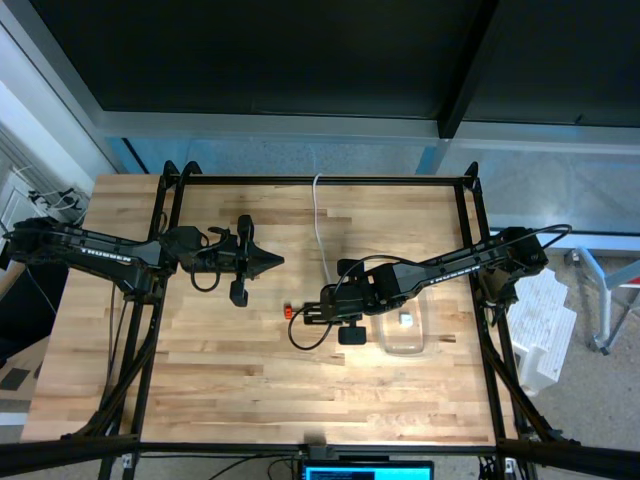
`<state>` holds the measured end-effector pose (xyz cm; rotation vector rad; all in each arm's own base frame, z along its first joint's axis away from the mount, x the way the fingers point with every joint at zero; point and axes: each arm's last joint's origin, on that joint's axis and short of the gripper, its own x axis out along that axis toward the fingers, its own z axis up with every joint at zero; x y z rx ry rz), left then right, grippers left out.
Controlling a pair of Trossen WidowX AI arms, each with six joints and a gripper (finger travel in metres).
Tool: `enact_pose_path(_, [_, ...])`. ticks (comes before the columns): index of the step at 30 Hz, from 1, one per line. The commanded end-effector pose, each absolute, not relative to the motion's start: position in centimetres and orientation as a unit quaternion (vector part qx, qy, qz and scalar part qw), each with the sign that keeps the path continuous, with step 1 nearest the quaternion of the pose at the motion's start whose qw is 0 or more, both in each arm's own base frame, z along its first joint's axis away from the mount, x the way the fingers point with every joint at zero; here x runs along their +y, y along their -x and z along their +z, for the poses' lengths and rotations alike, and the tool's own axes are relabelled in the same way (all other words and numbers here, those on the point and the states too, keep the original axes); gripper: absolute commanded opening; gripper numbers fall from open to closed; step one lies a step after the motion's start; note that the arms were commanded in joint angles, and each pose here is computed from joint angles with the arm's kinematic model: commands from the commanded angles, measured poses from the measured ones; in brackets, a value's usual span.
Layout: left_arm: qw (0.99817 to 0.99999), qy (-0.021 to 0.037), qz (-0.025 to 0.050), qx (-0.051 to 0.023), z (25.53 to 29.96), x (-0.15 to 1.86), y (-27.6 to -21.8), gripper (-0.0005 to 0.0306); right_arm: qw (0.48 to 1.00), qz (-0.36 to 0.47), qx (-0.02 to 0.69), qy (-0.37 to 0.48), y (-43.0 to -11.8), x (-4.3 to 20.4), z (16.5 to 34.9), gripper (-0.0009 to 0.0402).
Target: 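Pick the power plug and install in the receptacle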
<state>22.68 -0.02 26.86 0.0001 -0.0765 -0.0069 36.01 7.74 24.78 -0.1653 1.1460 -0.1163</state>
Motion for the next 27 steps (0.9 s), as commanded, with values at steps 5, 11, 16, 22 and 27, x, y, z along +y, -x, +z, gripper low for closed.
enact_pose_path(5, [0.99926, -0.0002, -0.0032, -0.0382, 26.86, -0.01, -22.69, 0.0000, 0.835, -0.055, 0.542, 0.078, -35.9, 7.7, 24.1, 0.0000])
enact_pose_path(11, [0.99926, -0.0002, -0.0032, -0.0382, 26.86, -0.01, -22.69, 0.0000, 0.834, -0.055, 0.543, 0.078, -35.9, 7.7, 23.6, 0.0000])
enact_pose_path(16, [0.99927, -0.0002, -0.0032, -0.0380, 26.85, -0.01, -22.69, 0.0000, 0.829, -0.054, 0.552, 0.081, -36.2, 7.8, 22.8, 0.0000])
enact_pose_path(22, [0.99926, -0.0002, -0.0034, -0.0384, 26.86, -0.02, -22.68, 0.0000, 0.825, -0.052, 0.557, 0.081, -36.6, 7.8, 22.1, 0.0000])
enact_pose_path(27, [0.99926, -0.0002, -0.0032, -0.0382, 26.86, -0.01, -22.69, 0.0000, 0.824, -0.053, 0.559, 0.080, -36.5, 7.8, 21.9, 0.0000])
